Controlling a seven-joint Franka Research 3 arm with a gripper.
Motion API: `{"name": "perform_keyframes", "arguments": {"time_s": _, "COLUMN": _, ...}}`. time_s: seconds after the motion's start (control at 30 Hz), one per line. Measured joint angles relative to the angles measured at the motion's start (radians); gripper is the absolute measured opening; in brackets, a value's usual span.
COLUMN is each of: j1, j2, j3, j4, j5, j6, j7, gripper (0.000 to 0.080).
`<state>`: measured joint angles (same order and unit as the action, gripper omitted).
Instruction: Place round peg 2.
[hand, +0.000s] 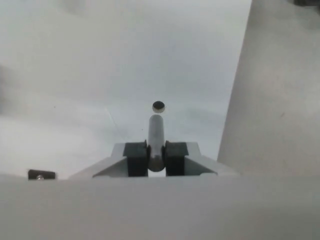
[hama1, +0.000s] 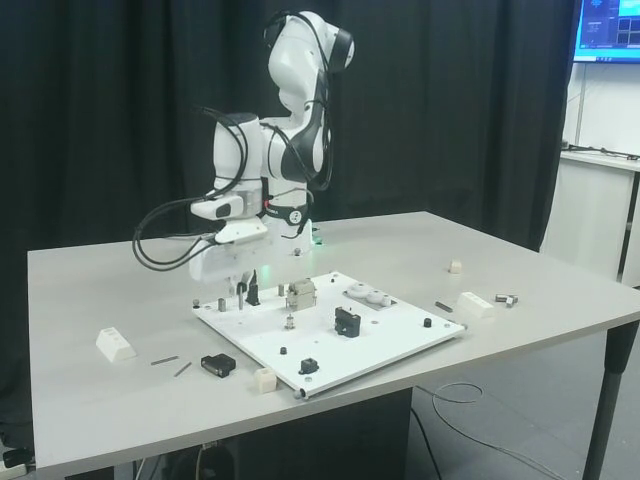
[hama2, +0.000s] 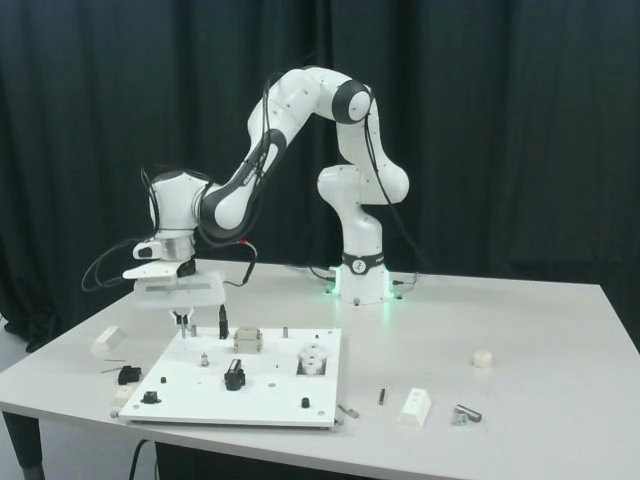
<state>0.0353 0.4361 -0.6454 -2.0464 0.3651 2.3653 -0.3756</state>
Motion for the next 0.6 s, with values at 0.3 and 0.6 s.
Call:
{"name": "perform_keyframes", "arguments": {"time_s": 0.3, "j1": 0.000, "j2": -0.014, "j3": -0.001, "j4": 0.003, "j5": -0.006, "j6": 0.000, "j7": 0.001, "gripper": 0.0071}}
{"name": "perform_keyframes", "arguments": {"time_s": 0.6, "j1": 0.000, "j2": -0.014, "j3": -0.001, "j4": 0.004, "j5": -0.006, "j6": 0.004, "j7": 0.001, "gripper": 0.0071}}
